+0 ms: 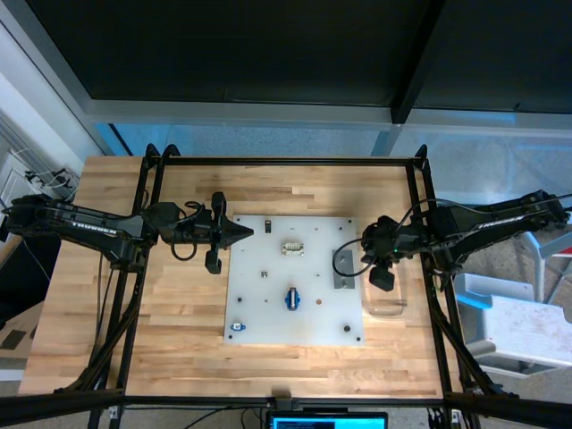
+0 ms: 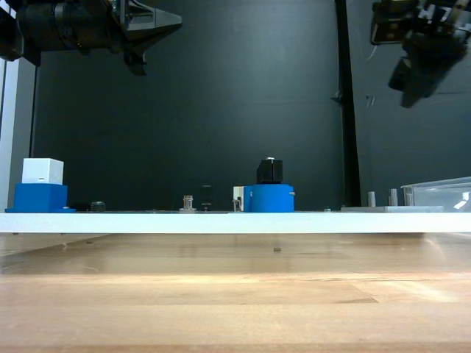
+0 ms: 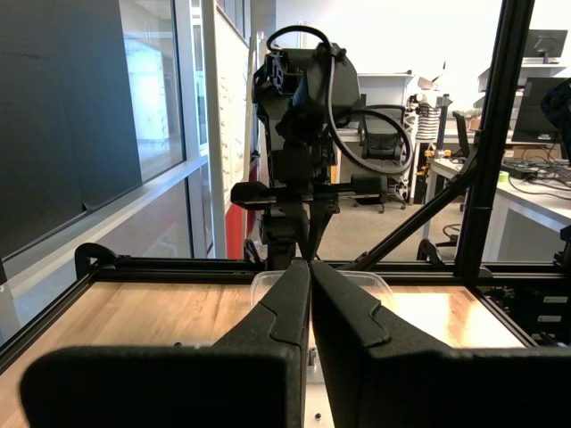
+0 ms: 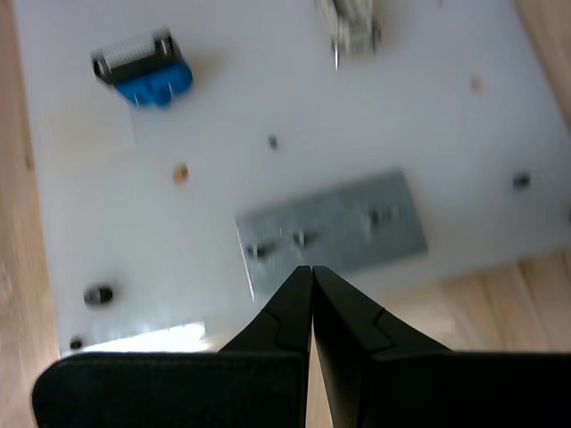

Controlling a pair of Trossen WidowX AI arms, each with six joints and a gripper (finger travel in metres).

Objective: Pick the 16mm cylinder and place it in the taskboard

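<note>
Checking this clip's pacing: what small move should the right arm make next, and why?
Probably open the right gripper: it hangs shut and empty, high over the right edge of the taskboard by the clear tray, and must open before any pick. The left gripper is parked shut over its left edge.

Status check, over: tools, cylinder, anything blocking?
Left tool shut, high over board left edge. Right tool shut, high by grey block, looks empty. Cylinder not in sight. Nothing blocking board.

High view looks down from the worktop's [image 1: 179, 357] six o'clock edge; low view skims level there, sharing the taskboard [image 1: 268, 304]. Wrist cameras sight closely along the left gripper [image 1: 248, 231] at nine o'clock and the right gripper [image 1: 382, 279] at three.
</note>
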